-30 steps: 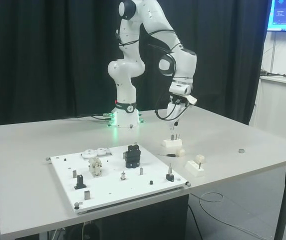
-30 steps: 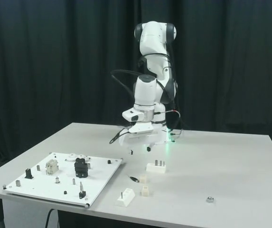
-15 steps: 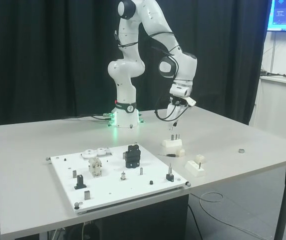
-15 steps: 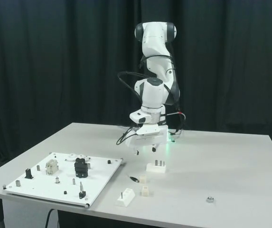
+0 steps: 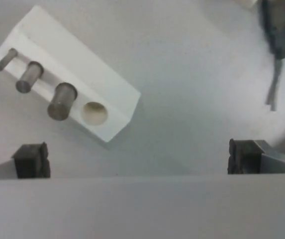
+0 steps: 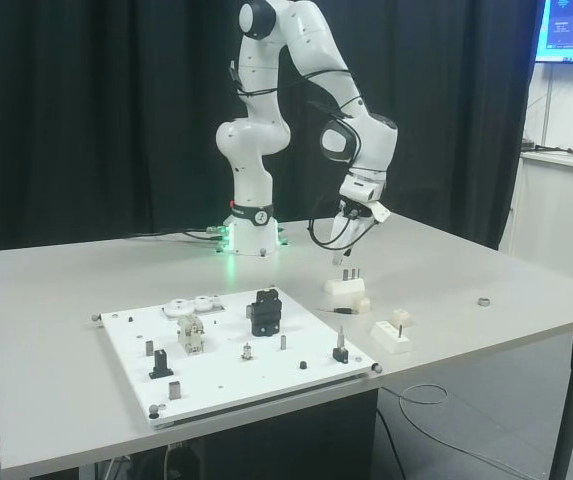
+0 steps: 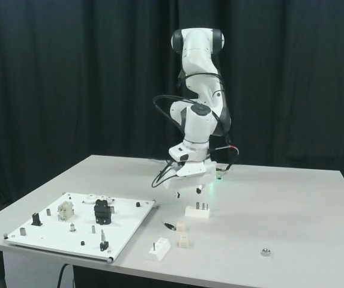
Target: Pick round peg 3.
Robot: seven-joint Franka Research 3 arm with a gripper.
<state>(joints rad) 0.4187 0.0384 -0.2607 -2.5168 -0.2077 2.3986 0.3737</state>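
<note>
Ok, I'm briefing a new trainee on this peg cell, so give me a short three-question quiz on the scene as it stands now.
1. True or false: the hand is shut on a peg.
2. How many pegs stand in the white peg block, and how many of its holes are bare?
3. The hand hangs: A) over the white board, B) above the peg block, C) beside the loose nut.

Key: 1. False; it is open and holds nothing. 2. Three pegs, one bare hole. 3. B.
</note>
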